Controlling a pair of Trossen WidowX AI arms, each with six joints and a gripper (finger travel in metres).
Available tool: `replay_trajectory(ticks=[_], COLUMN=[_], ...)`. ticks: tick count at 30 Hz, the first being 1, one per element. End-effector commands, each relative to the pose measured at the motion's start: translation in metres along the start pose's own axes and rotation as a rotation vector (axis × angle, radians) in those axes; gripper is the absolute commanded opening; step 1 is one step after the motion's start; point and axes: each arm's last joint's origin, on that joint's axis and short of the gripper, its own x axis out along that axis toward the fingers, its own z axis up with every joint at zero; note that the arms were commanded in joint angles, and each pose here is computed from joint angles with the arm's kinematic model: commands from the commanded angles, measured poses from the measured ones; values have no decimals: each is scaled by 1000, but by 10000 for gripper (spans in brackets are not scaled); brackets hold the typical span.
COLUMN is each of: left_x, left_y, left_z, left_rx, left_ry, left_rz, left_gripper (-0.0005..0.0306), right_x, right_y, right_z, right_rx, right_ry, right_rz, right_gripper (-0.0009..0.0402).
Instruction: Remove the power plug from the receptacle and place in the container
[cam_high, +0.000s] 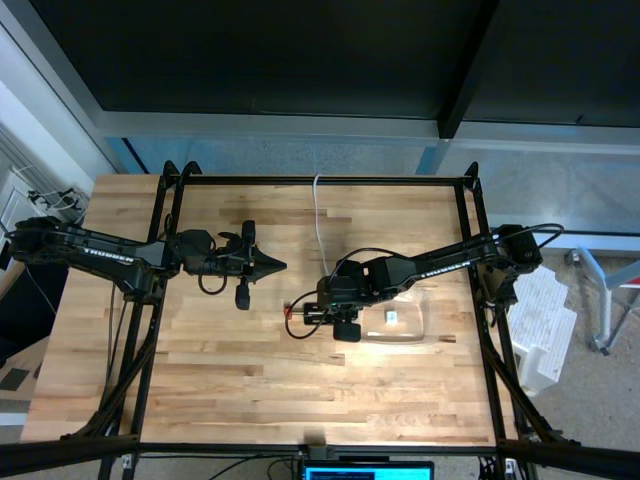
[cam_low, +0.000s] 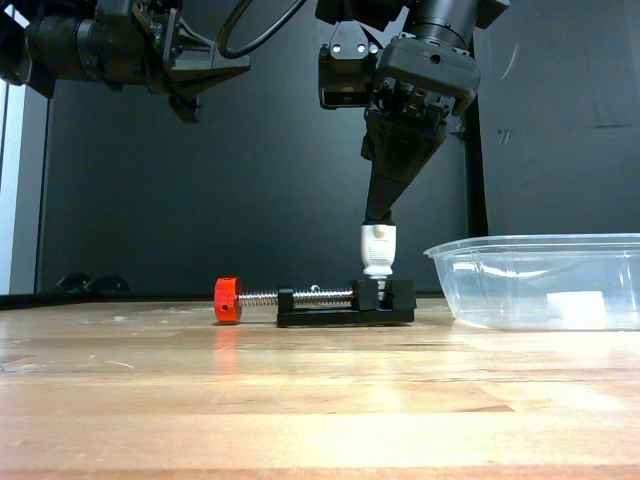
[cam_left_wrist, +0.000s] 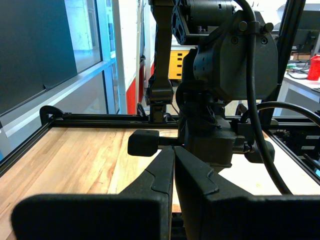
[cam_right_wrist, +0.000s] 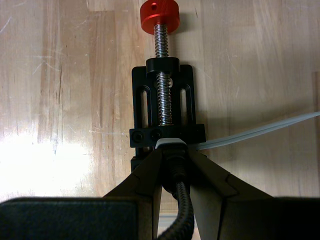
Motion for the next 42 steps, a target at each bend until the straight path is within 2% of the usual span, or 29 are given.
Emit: replay_trajectory(ticks=[1,18,42], left_x=[0,0,0], left_y=[0,0,0], left_z=[0,0,0], left_rx=[0,0,0], left_ry=[0,0,-1], left_rz=[0,0,0], left_gripper=[0,0,0], right_x=[0,-3,-21], right_y=[0,0,-2], right_z=[0,0,5], right_rx=[1,1,0], right_ry=[-2,-5,-13], right_rz=[1,3,2], right_gripper=[-2,0,0])
